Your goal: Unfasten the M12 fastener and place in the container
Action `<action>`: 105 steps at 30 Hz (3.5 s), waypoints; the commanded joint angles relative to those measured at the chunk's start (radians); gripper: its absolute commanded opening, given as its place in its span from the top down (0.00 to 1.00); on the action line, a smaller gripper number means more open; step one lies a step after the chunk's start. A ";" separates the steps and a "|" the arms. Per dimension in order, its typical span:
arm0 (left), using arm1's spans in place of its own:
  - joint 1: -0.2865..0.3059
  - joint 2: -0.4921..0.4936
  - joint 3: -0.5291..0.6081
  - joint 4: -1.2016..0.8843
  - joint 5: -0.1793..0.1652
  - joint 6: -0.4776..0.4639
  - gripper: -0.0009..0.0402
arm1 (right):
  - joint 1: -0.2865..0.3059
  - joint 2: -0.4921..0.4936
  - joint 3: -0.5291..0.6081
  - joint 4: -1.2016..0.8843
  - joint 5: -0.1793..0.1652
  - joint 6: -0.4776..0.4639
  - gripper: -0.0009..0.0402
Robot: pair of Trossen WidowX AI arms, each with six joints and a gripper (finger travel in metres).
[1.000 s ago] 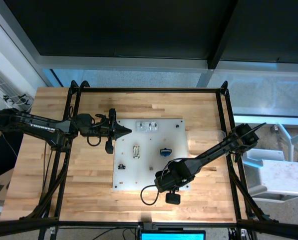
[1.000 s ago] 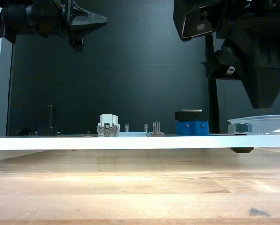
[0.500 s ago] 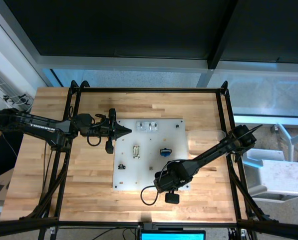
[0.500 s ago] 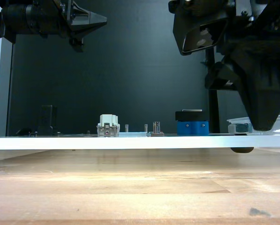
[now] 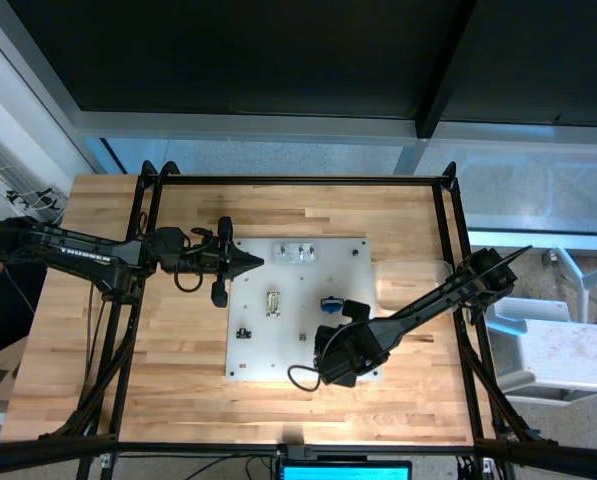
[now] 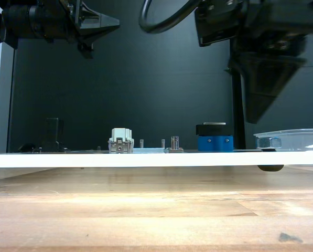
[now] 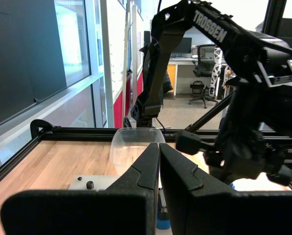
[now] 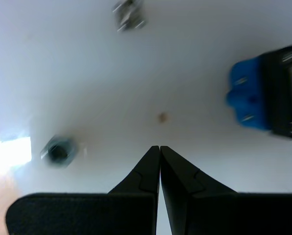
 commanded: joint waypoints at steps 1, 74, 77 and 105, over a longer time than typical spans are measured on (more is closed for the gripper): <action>0.000 0.000 0.000 0.000 0.000 0.000 0.98 | -0.002 -0.002 0.002 0.008 -0.035 -0.014 0.98; 0.000 0.000 0.000 0.000 0.001 0.000 0.98 | 0.013 0.018 0.039 0.122 -0.369 0.027 0.98; 0.000 0.000 0.000 0.002 0.000 0.000 0.98 | 0.013 0.018 0.037 0.142 -0.388 0.027 0.98; 0.000 0.000 0.000 0.000 0.000 0.000 0.98 | -0.002 0.054 0.003 0.148 -0.307 -0.004 0.98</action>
